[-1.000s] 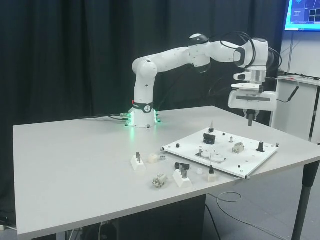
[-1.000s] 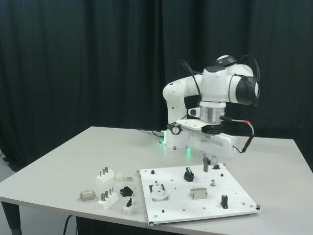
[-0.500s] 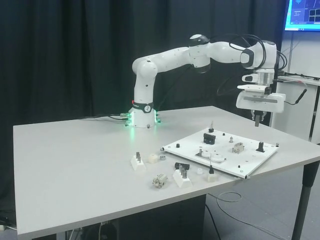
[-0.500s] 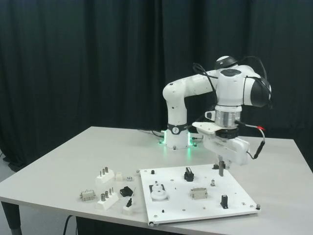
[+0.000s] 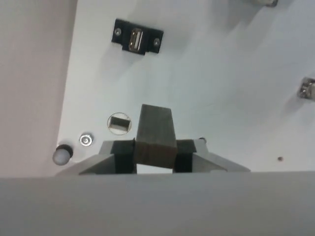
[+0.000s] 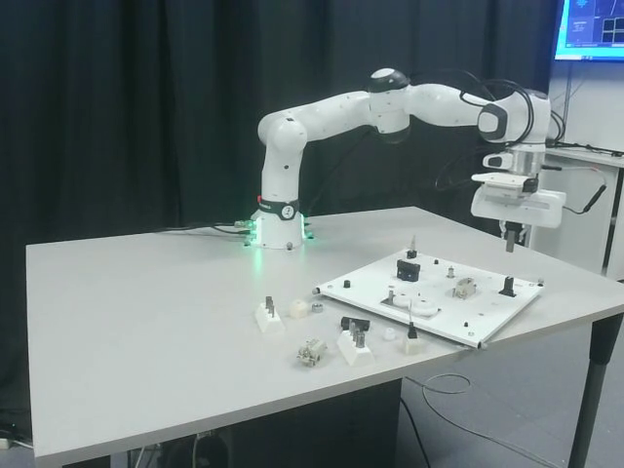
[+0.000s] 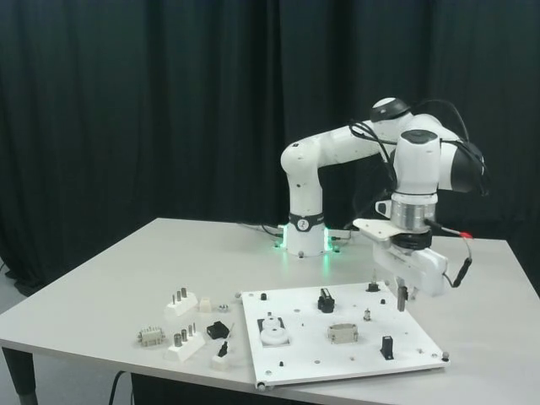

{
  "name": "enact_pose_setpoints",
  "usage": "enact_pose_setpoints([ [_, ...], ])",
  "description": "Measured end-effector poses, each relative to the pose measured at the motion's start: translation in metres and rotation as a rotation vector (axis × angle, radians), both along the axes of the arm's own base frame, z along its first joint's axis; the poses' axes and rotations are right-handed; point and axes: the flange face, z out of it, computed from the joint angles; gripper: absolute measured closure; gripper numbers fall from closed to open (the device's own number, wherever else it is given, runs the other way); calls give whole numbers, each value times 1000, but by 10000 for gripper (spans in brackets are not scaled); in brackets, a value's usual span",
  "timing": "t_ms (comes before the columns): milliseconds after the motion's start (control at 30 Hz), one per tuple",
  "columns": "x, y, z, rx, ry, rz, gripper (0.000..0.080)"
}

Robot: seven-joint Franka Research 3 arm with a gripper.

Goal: Insert square peg 4.

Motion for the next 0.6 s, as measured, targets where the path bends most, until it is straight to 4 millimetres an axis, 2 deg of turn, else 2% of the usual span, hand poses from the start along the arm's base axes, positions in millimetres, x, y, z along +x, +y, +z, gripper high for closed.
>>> enact_pose_setpoints([
  [600, -1, 15, -26, 4, -10, -119, 649],
])
